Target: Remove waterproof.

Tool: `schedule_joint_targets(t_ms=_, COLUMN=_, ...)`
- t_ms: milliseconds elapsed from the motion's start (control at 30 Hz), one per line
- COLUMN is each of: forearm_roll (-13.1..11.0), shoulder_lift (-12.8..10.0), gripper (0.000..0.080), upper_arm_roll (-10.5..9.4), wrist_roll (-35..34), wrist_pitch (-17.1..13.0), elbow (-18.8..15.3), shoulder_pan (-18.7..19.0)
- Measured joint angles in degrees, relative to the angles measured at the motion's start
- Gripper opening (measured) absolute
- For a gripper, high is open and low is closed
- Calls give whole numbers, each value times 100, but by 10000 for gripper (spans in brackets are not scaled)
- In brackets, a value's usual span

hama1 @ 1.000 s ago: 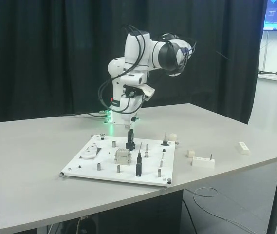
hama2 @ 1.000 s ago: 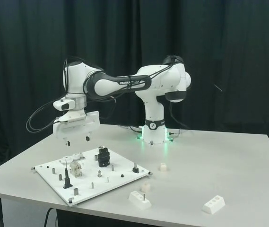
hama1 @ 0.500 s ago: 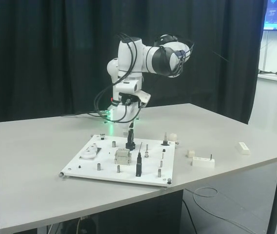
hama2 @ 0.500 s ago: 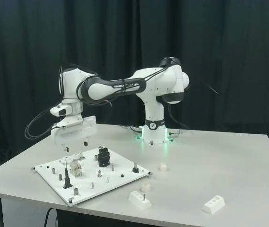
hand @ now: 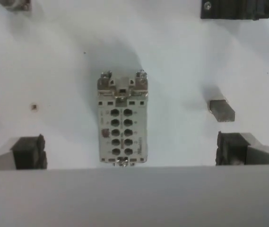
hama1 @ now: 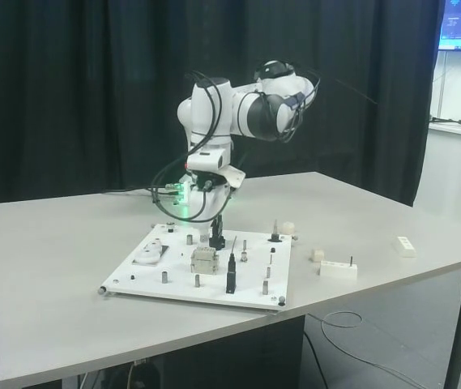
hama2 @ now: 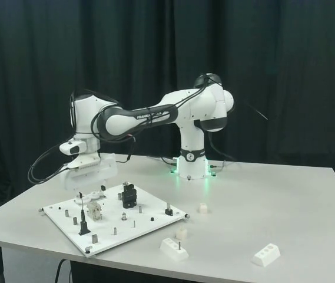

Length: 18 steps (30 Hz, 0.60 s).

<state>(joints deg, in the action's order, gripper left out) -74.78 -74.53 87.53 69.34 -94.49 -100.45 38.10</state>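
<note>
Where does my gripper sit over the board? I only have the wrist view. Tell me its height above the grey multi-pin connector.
Observer: The gripper hangs above the grey multi-pin connector without touching it; the second room view shows a gap between them.
Operator: Report what stands nearest that connector, outside my picture.
Observer: A tall black plug stands upright on the white square board, beside the connector and closer to the board's front edge.

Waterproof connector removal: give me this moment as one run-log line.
phase: approach | gripper: open, above connector | waterproof connector: seated on white board, untouched | contact: none
</note>
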Motion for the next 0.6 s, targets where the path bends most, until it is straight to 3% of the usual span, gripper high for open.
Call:
schedule_joint_targets(t_ms=267, forearm_roll=0, shoulder_lift=-10, gripper=800, upper_arm_roll=-211, wrist_roll=1, wrist_pitch=-186, elbow=90, shoulder_pan=-112)
schedule_joint_targets(t_ms=600, forearm_roll=-13, shoulder_lift=-13, gripper=800, upper_arm_roll=-309, wrist_roll=1, wrist_pitch=-224, elbow=86, shoulder_pan=-140)
